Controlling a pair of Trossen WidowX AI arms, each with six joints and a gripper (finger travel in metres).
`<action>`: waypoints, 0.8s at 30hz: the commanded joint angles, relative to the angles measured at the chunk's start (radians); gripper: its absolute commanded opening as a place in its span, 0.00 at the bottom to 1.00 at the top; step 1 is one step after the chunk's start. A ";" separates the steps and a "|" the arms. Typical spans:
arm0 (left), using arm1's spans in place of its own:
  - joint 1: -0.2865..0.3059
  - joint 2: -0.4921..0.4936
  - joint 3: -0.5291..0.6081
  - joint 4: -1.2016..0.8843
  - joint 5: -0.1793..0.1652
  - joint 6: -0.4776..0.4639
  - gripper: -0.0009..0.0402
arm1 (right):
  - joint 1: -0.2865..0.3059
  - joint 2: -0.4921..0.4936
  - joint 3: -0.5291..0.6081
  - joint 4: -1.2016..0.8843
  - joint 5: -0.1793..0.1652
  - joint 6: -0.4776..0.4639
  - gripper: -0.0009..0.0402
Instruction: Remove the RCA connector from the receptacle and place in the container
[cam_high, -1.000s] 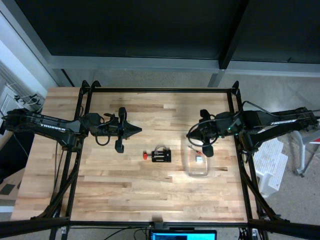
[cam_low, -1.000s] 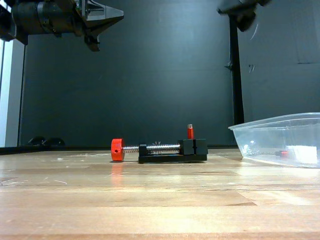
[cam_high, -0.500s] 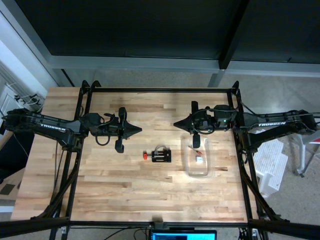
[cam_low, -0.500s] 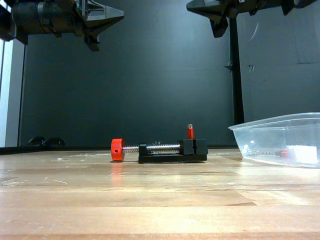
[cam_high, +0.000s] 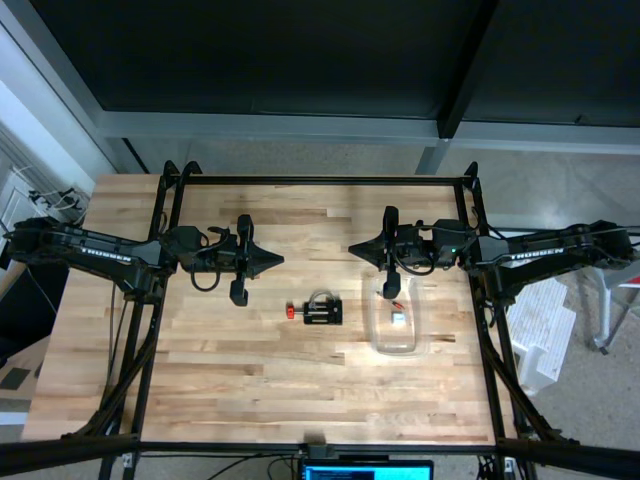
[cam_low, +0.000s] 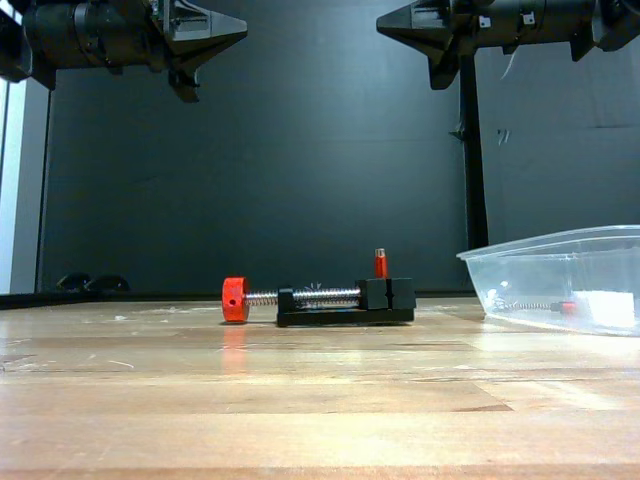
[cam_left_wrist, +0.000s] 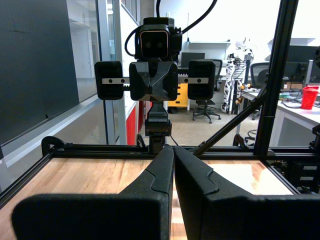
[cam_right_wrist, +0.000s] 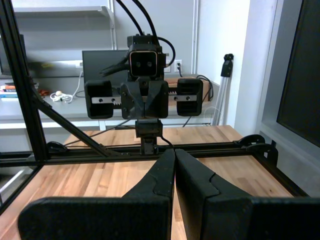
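Red RCA connector lies flat in container by pale chip; long axis approx across table, silvery tip twd receptacle. Right gripper, fingers together, now level past container's far end; 1 s ago it hung over container. Left gripper also pinched together, high up, unmoved.

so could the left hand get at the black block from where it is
Probably yes. The black block has nothing over or against it; the left hand, shut, hangs high, back and left of it. The right hand, shut, is raised beyond the container, out of the way.
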 joint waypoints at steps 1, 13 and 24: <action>0.000 0.000 0.000 0.000 0.000 0.000 0.02 | 0.001 0.006 0.000 0.001 -0.003 -0.001 0.02; 0.000 0.000 0.000 0.000 0.000 0.000 0.02 | 0.002 0.068 0.000 0.024 -0.014 -0.006 0.02; 0.000 0.000 0.000 0.000 0.000 0.000 0.02 | 0.003 0.059 0.013 0.023 -0.040 -0.008 0.02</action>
